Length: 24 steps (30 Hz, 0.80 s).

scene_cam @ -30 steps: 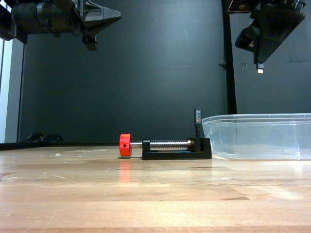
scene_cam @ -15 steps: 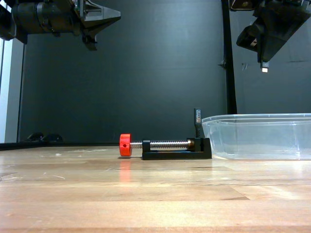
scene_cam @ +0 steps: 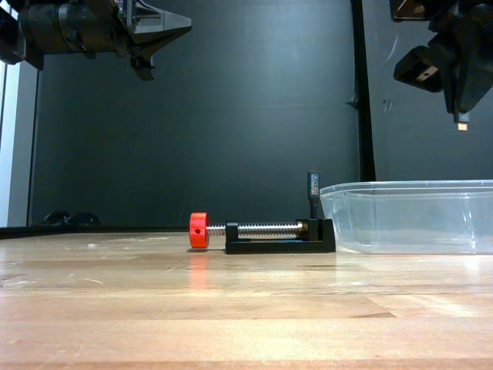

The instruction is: Remove the USB-C connector from the USB-C receptacle and place in the container

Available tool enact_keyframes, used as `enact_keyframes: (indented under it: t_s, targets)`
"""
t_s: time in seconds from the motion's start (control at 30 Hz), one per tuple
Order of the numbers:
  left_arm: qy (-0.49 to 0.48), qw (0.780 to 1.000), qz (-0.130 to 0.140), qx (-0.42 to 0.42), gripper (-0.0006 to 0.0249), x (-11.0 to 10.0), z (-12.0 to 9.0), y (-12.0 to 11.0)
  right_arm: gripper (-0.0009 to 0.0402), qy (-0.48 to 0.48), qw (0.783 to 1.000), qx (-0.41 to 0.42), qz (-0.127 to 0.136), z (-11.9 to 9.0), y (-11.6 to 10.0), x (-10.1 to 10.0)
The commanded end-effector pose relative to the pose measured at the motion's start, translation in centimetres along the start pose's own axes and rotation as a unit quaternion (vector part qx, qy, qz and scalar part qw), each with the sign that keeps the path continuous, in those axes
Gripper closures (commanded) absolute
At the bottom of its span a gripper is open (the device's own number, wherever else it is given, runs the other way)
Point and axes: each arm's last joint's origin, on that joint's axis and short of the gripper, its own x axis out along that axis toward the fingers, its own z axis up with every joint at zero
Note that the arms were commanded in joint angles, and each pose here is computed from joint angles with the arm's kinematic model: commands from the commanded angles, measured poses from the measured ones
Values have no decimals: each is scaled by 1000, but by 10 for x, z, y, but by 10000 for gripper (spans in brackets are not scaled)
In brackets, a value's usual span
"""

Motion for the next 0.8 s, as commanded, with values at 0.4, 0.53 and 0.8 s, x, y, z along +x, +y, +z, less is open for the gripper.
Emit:
enact_keyframes:
  t_s: [0.4, 0.53, 0.8]
  targets:
    - [0, 1000, 0, 0, 243, 0, 0, 0, 393, 13, 999, -30, 7, -11, 13, 5]
    - [0, 1000, 0, 0, 243, 0, 0, 0, 393, 23, 999, -38, 6, -18, 15, 10]
    - [0, 1000, 0, 0, 243, 0, 0, 0, 393, 22, 999, -41, 13, -28, 20, 12]
